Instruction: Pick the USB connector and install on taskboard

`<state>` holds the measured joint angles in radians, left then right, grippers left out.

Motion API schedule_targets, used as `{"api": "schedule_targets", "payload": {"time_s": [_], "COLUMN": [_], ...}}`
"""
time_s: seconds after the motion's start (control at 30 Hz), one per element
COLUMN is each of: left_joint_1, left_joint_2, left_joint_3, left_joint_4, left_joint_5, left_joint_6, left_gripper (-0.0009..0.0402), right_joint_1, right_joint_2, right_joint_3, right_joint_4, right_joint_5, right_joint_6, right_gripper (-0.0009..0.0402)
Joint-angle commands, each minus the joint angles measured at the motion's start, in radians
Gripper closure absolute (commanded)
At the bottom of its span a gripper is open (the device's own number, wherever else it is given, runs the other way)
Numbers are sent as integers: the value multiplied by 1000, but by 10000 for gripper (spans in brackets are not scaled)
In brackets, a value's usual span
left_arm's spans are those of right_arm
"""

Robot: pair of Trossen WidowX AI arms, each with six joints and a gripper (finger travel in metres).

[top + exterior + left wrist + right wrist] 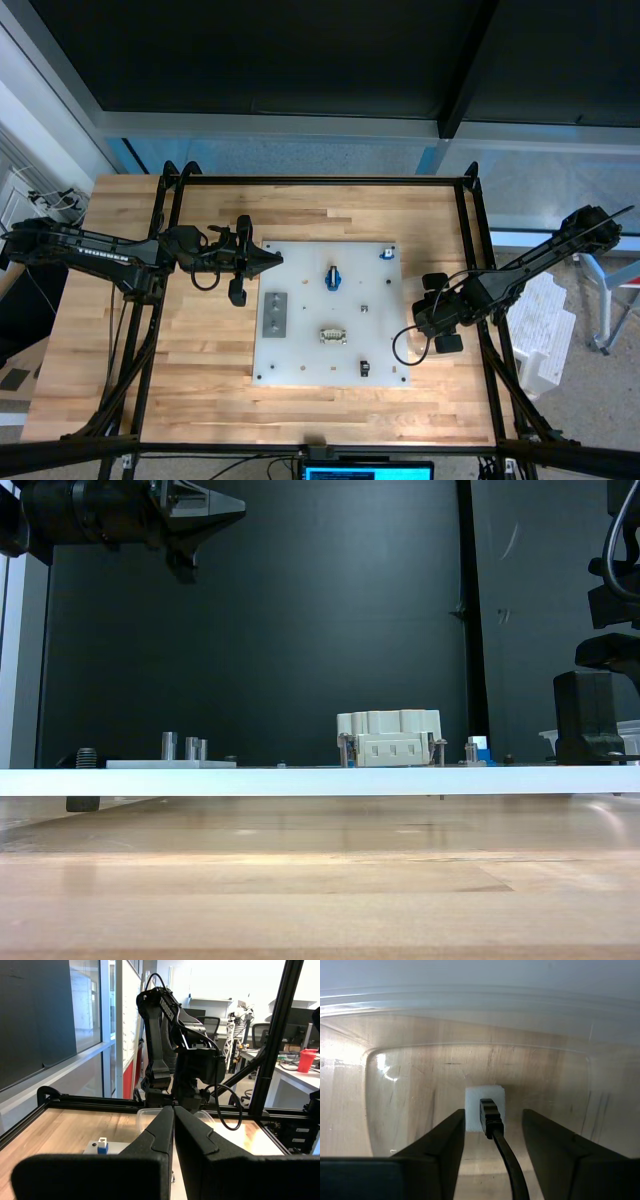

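The right gripper is low at the right side of the wooden table, just outside the right edge of the taskboard, and it points down into a clear plastic tray. Its two fingers are spread. Between them lies the USB connector, a small dark plug at the end of a black cable. There is a gap on each side of the plug, so neither finger touches it. The front of the plug lies against a small white square block, which sits on the floor of the tray. In the high view the plug itself is hidden under the right arm.

The left gripper is at the left side, over the left edge of the taskboard, and it points toward the right. In the low view it hangs high above the board. Its fingers are pressed together and hold nothing.

The taskboard lies flat in the middle of the table. On it stand a blue fitting in the far part, a grey block near the left edge and a beige connector near the middle.
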<state>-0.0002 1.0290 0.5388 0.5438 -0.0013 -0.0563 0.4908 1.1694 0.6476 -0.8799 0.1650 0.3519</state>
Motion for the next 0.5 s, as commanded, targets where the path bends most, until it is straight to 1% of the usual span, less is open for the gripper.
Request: {"api": "schedule_targets", "payload": {"time_s": [0.03, 0.2, 0.5], "left_joint_1": [0, 0, 0], "left_joint_2": [0, 0, 0], "left_joint_3": [0, 0, 0], "left_joint_4": [0, 0, 0], "left_joint_5": [0, 0, 0], "left_joint_6": [0, 0, 0], "left_gripper": [393, 393, 393], "right_joint_1": [0, 0, 1], "right_joint_2": [0, 0, -3], "right_joint_3": [1, 1, 6], "right_joint_4": [0, 0, -5], "right_joint_5": [0, -1, -1], "right_joint_6": [1, 1, -1], "right_gripper": [280, 320, 377]}}
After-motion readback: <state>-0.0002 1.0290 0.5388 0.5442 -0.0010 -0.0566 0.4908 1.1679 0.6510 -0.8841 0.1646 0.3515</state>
